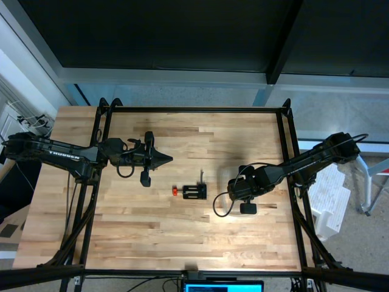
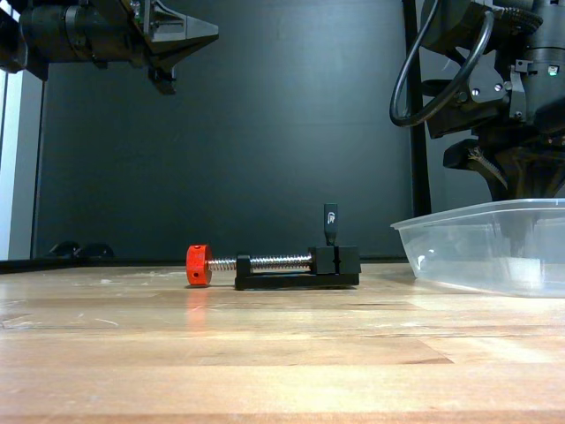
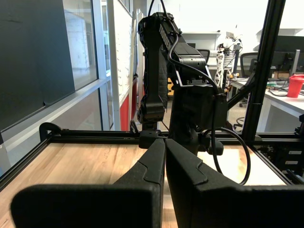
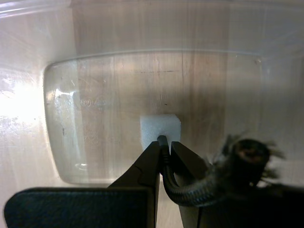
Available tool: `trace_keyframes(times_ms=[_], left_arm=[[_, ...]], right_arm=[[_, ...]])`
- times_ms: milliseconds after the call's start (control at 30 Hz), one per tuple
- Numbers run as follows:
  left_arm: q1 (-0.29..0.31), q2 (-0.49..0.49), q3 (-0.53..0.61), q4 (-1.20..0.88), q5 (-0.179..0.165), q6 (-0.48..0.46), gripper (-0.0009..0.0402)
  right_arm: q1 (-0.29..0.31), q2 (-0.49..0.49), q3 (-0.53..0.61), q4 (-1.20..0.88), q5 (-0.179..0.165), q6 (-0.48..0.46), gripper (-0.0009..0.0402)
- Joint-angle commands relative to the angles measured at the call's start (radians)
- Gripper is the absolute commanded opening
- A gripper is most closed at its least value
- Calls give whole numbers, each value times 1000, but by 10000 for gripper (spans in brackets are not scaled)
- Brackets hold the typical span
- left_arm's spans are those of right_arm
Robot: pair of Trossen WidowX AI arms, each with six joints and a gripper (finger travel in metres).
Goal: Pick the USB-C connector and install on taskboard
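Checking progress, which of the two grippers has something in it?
The right gripper, over the clear tray, pinches the dark USB-C connector above a white square piece. The left gripper hangs shut and empty, away from the tray.

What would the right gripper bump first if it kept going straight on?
Probably the white square in the clear tray, below the right gripper pinching a dark cable. The left gripper hangs high, left.
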Motion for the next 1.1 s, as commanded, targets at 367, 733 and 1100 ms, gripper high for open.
trace_keyframes(times_ms=[367, 733, 1100], left_arm=[[0, 0, 0, 0, 0, 0, 0], [0, 0, 0, 0, 0, 0, 0], [0, 0, 0, 0, 0, 0, 0]], right_arm=[[0, -62, 4, -27, -11, 2, 0], [-21, -107, 126, -155, -38, 51, 0], [-83, -94, 278, -225, -51, 80, 0]])
